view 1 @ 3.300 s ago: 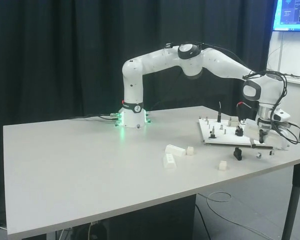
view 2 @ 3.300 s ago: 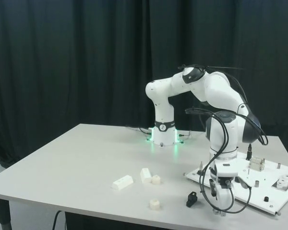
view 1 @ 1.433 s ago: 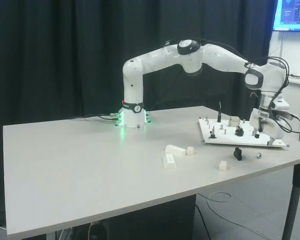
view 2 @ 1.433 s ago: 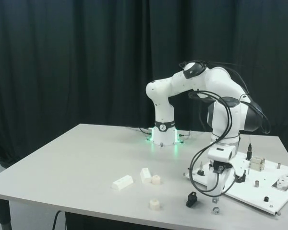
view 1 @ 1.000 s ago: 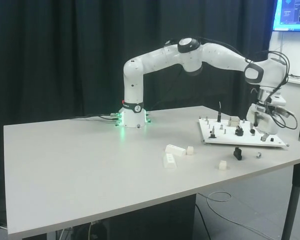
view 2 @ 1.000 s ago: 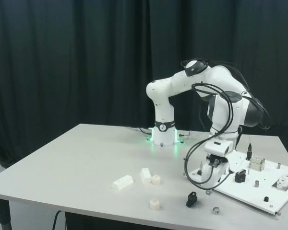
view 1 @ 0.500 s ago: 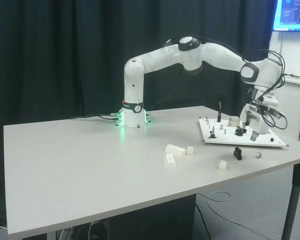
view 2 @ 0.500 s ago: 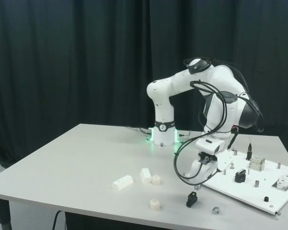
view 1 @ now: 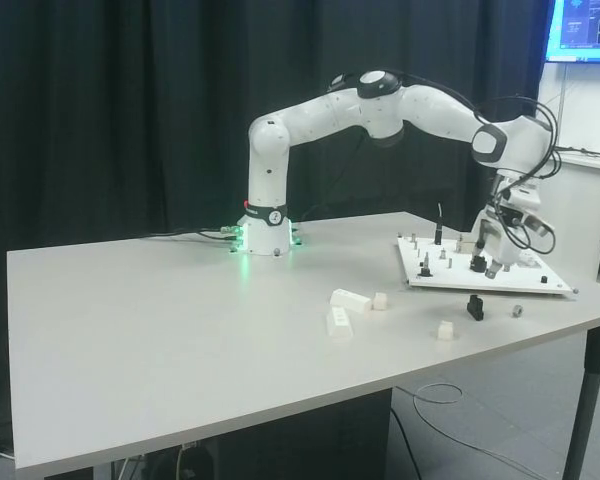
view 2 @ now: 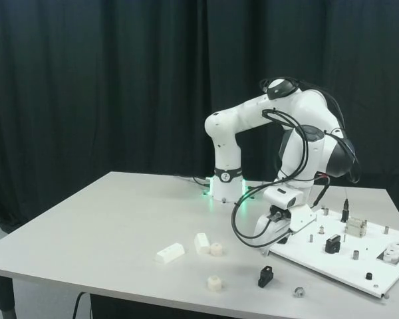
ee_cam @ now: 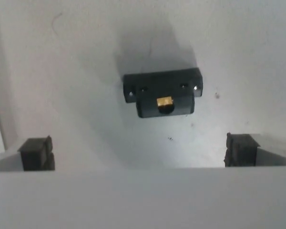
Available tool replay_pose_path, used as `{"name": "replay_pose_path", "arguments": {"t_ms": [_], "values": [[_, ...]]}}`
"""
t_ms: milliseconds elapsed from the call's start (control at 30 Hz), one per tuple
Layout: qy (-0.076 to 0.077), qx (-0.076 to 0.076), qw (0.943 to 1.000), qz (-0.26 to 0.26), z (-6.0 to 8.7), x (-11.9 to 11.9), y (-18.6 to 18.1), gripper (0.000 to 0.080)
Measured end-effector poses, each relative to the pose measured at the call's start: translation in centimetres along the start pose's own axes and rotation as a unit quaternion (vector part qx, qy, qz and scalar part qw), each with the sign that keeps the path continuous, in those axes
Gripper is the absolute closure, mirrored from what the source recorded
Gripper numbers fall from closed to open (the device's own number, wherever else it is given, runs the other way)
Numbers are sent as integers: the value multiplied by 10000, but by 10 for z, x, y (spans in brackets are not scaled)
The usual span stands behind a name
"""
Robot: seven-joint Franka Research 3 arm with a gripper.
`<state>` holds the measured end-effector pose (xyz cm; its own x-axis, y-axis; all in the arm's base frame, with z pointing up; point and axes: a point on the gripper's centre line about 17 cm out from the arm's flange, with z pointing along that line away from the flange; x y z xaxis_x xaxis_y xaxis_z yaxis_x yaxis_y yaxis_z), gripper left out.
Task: Remove Ethernet.
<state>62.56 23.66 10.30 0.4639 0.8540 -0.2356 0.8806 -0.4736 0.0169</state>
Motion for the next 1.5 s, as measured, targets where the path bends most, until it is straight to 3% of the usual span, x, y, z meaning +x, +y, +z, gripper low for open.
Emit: {"name": "replay_pose_path", "arguments": {"t_ms": [600,900,1200,1500], "values": [[-201,121,9993,279,22,-35,-25,3],[-254,43,9993,289,29,-53,-41,3],[-107,-6,9996,270,33,-56,-61,3],[71,110,9992,374,41,-57,-89,3]]}}
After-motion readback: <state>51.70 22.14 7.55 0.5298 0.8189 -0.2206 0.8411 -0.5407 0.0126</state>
